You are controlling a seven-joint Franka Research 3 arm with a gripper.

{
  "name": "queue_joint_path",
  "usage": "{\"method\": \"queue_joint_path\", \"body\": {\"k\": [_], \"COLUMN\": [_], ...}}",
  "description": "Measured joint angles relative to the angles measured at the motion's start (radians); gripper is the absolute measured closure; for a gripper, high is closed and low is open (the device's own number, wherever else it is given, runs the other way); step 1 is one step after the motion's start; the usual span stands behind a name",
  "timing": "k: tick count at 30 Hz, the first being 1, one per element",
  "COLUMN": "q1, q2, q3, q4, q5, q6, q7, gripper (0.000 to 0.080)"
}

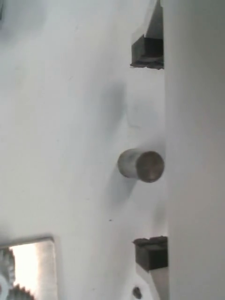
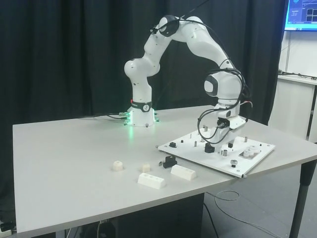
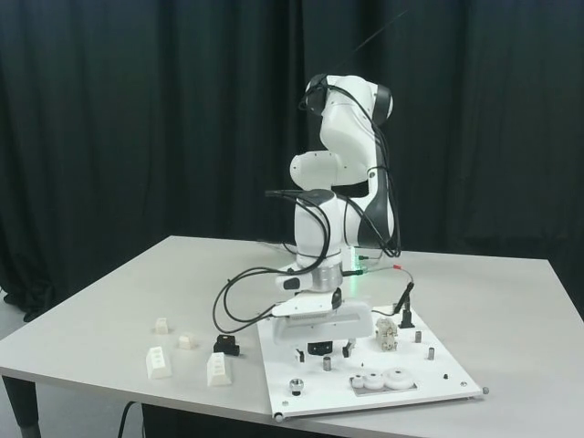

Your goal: Remove round peg 4.

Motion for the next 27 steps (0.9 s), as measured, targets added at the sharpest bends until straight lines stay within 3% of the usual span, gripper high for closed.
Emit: {"method": "queue_joint_path", "body": {"k": [8, 19, 20, 27], "q1": [-0.001, -0.001, -0.001, -0.001], "q2": [0.026, 0.033, 0.033, 0.034], "q3": [0.008, 0.013, 0.013, 0.013], "q4": [0.014, 0.014, 0.014, 0.014], "q5": [0.000, -0.002, -0.002, -0.003], "q6": [0.000, -0.011, -0.012, -0.015], "q7": [0.006, 0.008, 0.008, 0.008], "gripper": [0.0003, 0.0003, 0.0123, 0.0123]}}
